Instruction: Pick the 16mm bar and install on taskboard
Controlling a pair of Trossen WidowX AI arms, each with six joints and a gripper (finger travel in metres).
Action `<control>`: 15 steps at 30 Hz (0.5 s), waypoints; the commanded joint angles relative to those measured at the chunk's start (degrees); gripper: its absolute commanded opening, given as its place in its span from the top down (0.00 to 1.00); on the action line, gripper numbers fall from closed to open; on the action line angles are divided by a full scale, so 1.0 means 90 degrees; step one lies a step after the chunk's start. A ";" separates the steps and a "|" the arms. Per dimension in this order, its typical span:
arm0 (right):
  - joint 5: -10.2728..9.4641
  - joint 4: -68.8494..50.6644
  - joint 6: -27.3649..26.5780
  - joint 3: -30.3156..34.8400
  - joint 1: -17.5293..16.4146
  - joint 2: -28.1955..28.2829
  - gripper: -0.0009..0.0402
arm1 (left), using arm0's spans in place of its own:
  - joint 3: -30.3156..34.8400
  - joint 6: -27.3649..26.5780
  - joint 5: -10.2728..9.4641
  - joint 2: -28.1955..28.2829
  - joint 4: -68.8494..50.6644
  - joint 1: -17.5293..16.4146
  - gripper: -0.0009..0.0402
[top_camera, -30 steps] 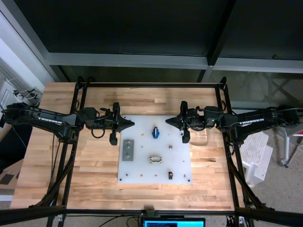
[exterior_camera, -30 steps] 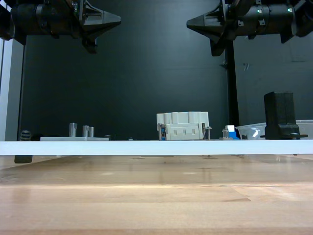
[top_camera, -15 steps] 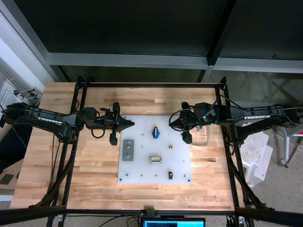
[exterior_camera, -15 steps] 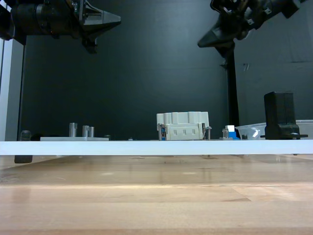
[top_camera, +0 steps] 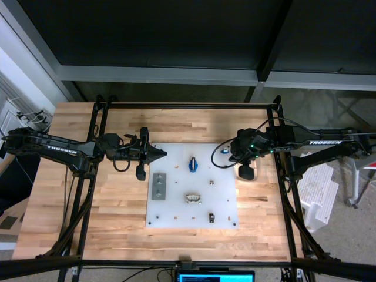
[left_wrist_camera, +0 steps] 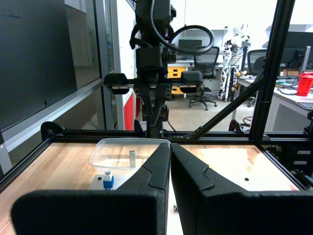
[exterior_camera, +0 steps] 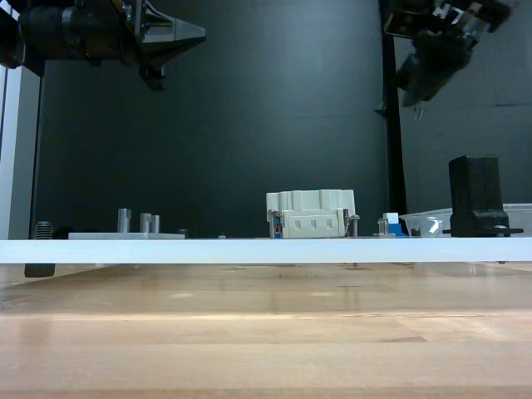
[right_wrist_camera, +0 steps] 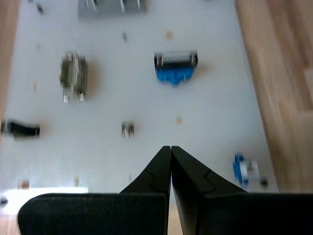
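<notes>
The white taskboard (top_camera: pixel 176 205) lies mid-table with a grey holed block (top_camera: pixel 159 185) and a blue fitting (top_camera: pixel 192 164) on it. A short grey bar (left_wrist_camera: pixel 132 157), apparently the 16mm bar, stands upright in the clear tray (left_wrist_camera: pixel 128 151). My left gripper (top_camera: pixel 163 154) hovers high over the board's far left corner, shut and empty (left_wrist_camera: pixel 170 147). My right gripper (top_camera: pixel 230 151) hangs high above the board's far right edge, tilted downward beside the tray. It is shut on nothing (right_wrist_camera: pixel 170 147) and looks down on the board (right_wrist_camera: pixel 146 98).
The clear tray (top_camera: pixel 254 170) sits just right of the board, partly under the right arm. A white connector (exterior_camera: pixel 312 214) and a black post (exterior_camera: pixel 475 199) rise from the board. Black frame posts (top_camera: pixel 276 135) stand at the table's sides.
The right gripper has drawn back to the right and tipped from level to pointing downward. The left arm has not moved.
</notes>
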State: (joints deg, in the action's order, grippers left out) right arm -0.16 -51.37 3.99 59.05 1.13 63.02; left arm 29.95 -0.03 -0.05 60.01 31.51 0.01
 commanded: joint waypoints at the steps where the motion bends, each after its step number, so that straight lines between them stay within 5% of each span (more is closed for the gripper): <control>1: -0.0005 -0.0670 0.0005 0.0053 -0.0002 0.0000 0.98 | 0.0000 0.0002 0.0002 0.0000 0.0002 0.0000 0.98; 15: 0.0010 -0.1926 -0.0165 0.0051 0.0005 -0.0005 0.98 | 0.0000 0.0002 0.0002 -0.0002 0.0002 0.0000 0.98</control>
State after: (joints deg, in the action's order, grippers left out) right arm -0.19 -68.42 3.05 59.55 1.15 62.98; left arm 29.95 -0.03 -0.05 60.01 31.53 0.01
